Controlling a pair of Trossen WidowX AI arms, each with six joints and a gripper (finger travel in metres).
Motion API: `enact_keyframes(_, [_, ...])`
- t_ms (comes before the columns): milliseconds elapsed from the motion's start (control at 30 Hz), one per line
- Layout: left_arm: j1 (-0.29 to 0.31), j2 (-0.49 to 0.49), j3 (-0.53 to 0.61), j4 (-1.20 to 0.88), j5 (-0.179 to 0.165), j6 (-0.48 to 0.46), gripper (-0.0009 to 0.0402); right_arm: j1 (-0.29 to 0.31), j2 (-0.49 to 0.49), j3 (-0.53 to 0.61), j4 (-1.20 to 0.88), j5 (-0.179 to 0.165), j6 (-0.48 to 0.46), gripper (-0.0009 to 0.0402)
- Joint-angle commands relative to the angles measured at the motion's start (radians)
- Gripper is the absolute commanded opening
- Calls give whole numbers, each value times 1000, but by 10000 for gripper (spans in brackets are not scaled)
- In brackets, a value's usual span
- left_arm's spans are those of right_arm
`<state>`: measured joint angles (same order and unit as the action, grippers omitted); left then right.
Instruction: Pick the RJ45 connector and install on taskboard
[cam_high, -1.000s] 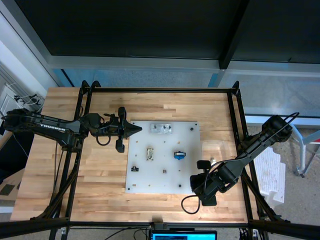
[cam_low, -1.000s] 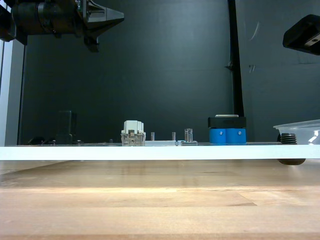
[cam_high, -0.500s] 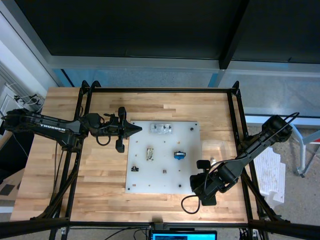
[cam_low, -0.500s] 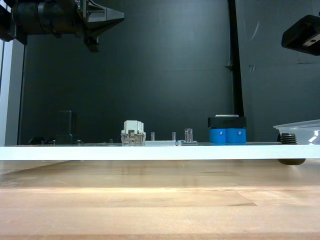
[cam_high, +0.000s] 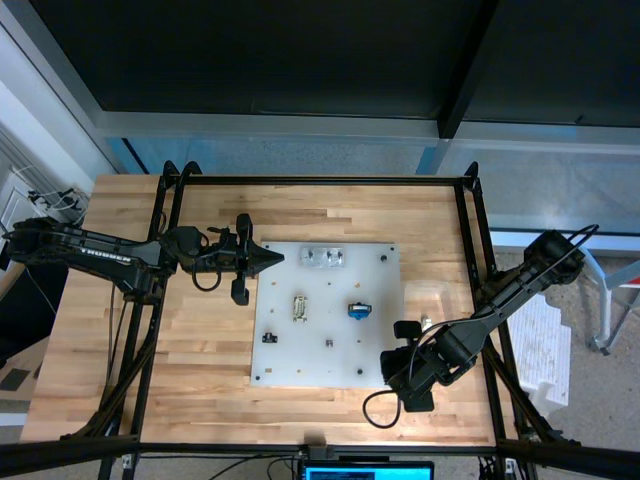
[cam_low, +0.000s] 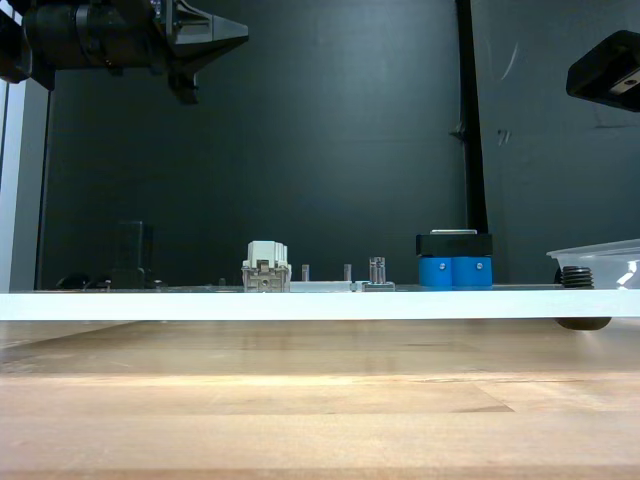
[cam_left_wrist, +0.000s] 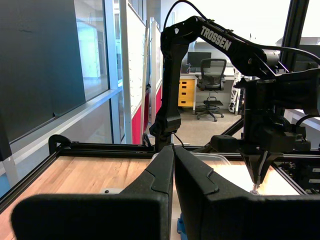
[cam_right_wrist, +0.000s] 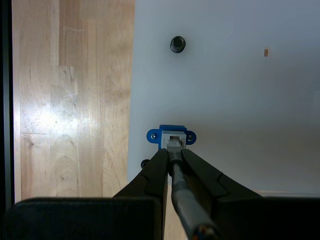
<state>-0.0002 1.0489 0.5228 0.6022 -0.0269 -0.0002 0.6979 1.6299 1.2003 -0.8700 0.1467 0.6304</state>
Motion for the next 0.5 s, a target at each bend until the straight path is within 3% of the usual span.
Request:
enact_keyframes(33, [0,0,0,0,0,0,0,0,1,-3,1,2,0,0])
enact_keyframes(167, [0,0,0,0,0,0,0,0,1,-3,2,18,0,0])
enact_keyframes(500, [0,0,0,0,0,0,0,-1,1,-3,1,17,0,0])
